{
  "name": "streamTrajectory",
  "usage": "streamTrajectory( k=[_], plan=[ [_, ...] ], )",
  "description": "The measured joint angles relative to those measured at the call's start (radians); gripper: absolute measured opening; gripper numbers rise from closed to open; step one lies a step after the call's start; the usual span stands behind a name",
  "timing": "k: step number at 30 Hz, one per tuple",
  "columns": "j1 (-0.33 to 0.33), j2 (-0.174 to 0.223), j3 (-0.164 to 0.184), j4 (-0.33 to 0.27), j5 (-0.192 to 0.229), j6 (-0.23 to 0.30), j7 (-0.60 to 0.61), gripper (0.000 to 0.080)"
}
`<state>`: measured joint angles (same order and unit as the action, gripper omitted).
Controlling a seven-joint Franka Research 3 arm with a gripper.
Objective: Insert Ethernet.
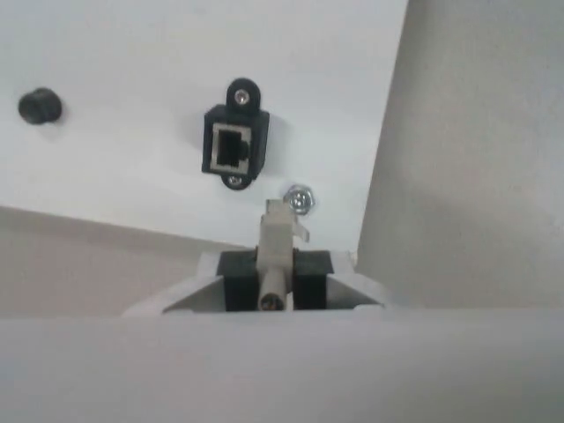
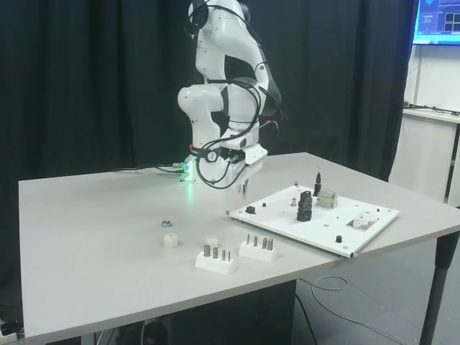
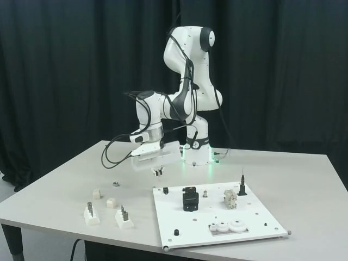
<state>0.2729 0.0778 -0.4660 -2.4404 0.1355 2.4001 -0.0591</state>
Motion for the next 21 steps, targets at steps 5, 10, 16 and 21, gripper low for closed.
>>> streamTrajectory(
  k=[5, 10, 16, 21],
  plan=[
    [0.012, 0.000, 0.000, -0.009, -0.008, 0.023, 0.012, 0.0075],
    [0.021, 0.000, 0.000, -0.022, -0.008, 0.050, 0.019, 0.0075],
    [0.031, 0.000, 0.000, -0.030, -0.008, 0.065, 0.037, 0.0075],
    [0.038, 0.000, 0.000, -0.040, -0.008, 0.079, 0.044, 0.0075]
  ],
)
